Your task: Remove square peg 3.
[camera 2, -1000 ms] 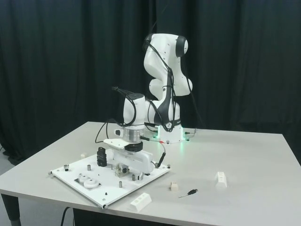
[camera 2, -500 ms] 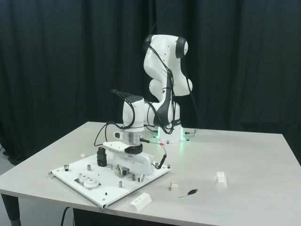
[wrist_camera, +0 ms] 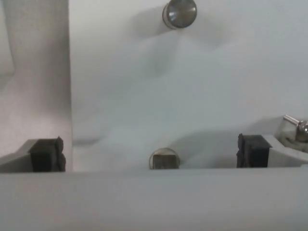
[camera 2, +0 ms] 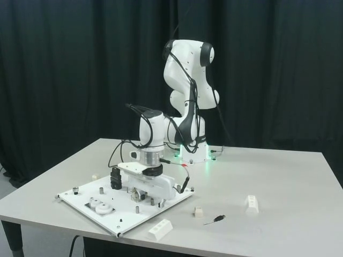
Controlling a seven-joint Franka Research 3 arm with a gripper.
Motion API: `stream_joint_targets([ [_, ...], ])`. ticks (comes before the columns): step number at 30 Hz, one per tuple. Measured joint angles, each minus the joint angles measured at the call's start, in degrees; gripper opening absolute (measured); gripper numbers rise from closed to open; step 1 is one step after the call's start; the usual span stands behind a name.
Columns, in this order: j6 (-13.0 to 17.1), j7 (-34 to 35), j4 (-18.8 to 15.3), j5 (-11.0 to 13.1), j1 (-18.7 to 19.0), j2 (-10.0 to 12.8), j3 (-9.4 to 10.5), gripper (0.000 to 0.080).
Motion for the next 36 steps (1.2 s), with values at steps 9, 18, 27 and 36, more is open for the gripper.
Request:
stream_joint_targets([
  [9, -0.69, -0.32, 0.0, 0.67, 0.0, 0.35, 0.1, 0.08],
  [18, -1.9, -0.33, 0.0, 0.67, 0.03, 0.35, 0.24, 0.08],
  [27, -3.26, -0.33, 0.02, 0.7, 0.02, 0.27, 0.21, 0.068],
  [36, -3.96, -0.33, 0.01, 0.69, -0.01, 0.22, -0.21, 0.0258],
])
